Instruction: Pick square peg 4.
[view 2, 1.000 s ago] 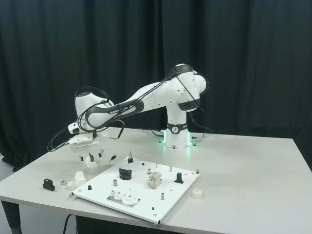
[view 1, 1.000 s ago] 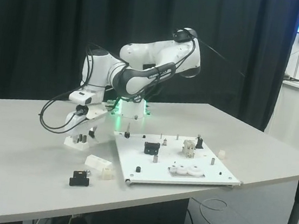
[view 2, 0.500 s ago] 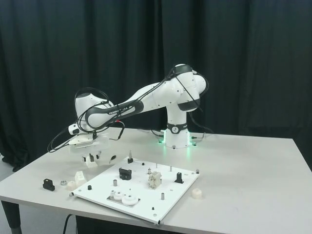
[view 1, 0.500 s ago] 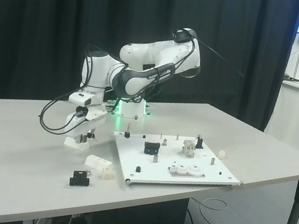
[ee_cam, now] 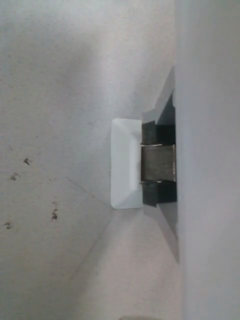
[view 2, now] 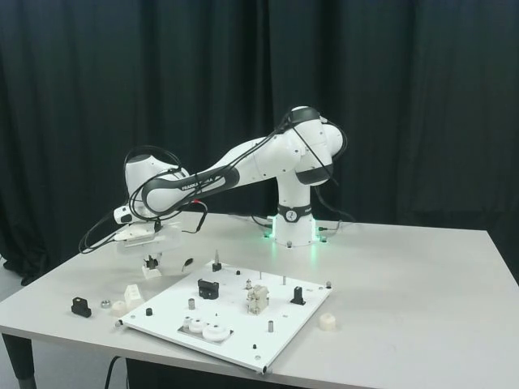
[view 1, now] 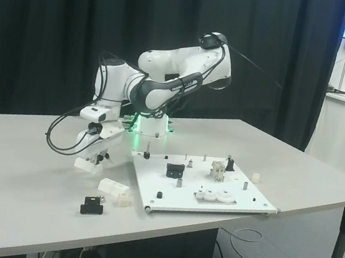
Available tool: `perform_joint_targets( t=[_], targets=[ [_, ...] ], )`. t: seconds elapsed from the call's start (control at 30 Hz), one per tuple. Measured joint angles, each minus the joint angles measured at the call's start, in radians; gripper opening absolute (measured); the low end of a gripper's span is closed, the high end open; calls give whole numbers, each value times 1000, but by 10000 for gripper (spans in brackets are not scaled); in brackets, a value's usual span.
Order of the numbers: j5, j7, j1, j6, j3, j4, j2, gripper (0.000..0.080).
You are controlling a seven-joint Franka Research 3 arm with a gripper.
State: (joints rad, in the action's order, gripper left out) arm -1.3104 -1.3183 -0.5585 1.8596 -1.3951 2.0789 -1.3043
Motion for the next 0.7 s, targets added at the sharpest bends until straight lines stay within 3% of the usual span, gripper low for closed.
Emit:
perform_joint_targets(
  t=[0.03, 0.3, 0.7],
  targets=[
    [0, 0, 0, 0, 0, 0, 0, 148],
    [1, 7, -8, -5, -18, -1, 1, 154],
    [33, 57, -40, -55, -82, -1, 1, 154]
  ],
)
